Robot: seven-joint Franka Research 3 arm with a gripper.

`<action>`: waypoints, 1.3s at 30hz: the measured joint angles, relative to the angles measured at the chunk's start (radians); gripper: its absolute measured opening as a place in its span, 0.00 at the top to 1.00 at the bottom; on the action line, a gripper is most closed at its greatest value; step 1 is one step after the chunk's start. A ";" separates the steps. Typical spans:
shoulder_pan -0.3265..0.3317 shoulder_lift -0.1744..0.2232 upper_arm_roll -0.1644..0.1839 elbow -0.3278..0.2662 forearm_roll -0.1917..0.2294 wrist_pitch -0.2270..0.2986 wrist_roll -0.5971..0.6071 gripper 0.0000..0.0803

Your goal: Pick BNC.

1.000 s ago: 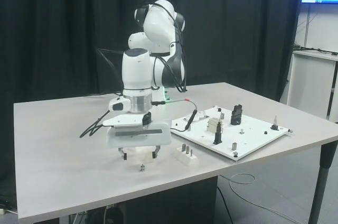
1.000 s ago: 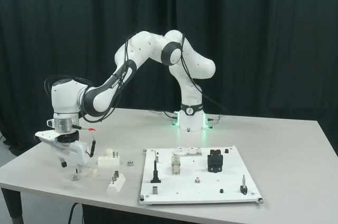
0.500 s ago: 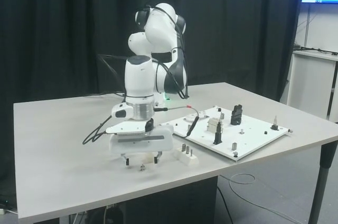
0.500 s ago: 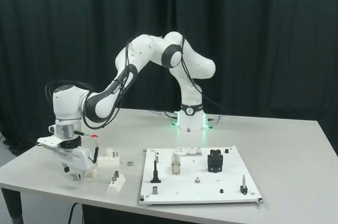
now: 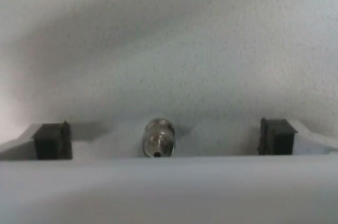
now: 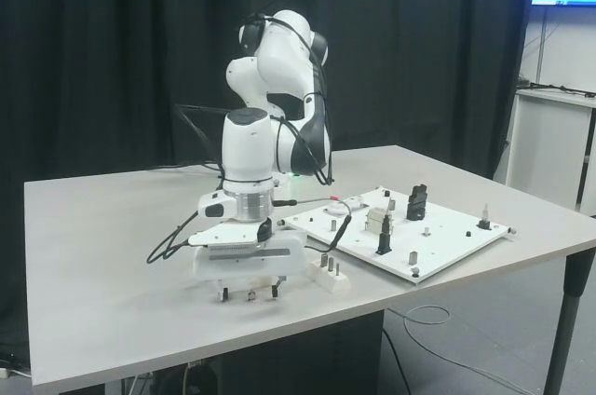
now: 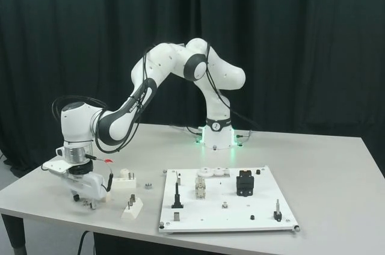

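Between my spread black fingertips (image 5: 52, 140) stands the small, stiff metal BNC connector (image 5: 158, 138), light, likely slippery; I'd pinch its barrel from three and nine o'clock.

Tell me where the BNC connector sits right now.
In the wrist view, the BNC connector stands on the grey table, centred between the open gripper fingertips.

2 room cams, front/side, share table (image 6: 112, 227) (far); wrist cam close, down.
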 joint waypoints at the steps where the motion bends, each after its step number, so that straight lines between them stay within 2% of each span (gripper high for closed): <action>1: 0.000 0.002 0.000 0.000 0.000 0.002 0.000 0.00; 6: 0.000 0.011 -0.001 0.006 0.000 0.008 -0.004 0.02; 7: 0.000 0.012 -0.001 0.008 0.000 0.008 -0.006 0.25; 17: 0.000 0.014 -0.001 0.011 0.000 0.007 -0.045 0.25; 18: 0.000 0.014 0.000 0.011 0.000 0.007 -0.048 0.72; 22: 0.000 0.014 0.000 0.012 0.000 0.005 -0.067 0.72; 23: 0.000 0.014 0.000 0.012 0.000 0.005 -0.070 0.84; 33: 0.004 0.014 0.000 0.027 0.000 0.002 -0.099 0.84; 39: 0.004 0.013 -0.002 0.065 0.000 -0.032 -0.100 0.84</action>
